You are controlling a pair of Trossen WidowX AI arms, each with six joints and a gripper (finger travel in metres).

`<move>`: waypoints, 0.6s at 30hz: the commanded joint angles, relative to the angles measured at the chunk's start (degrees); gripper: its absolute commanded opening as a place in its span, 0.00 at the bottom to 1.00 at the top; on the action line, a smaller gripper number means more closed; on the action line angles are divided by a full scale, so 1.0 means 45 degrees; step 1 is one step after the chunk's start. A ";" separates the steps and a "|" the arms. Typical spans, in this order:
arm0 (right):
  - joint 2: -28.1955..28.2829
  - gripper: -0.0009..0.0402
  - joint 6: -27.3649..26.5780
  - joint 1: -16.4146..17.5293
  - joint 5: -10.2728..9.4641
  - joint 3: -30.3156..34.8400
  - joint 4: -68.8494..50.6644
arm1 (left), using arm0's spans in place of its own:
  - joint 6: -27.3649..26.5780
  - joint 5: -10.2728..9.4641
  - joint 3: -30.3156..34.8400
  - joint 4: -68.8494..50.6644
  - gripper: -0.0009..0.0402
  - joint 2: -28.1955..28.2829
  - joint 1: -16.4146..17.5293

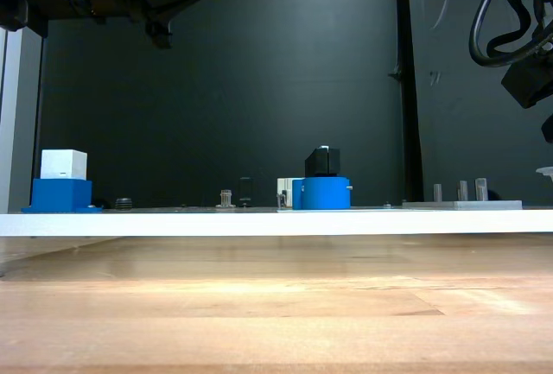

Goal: Pick the 16mm cylinder and place it in the container

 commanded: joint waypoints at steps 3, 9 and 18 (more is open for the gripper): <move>0.0000 0.45 0.0044 0.0000 -0.0005 0.0005 0.0019 | 0.0000 0.0000 0.0005 0.0000 0.02 0.0000 0.0000; 0.0000 0.45 0.0233 0.0000 -0.0053 0.0010 0.0058 | 0.0000 0.0000 0.0005 0.0000 0.02 0.0000 0.0000; 0.0000 0.45 0.0223 0.0000 -0.0049 0.0010 0.0107 | 0.0005 0.0000 0.0005 0.0005 0.02 0.0000 0.0000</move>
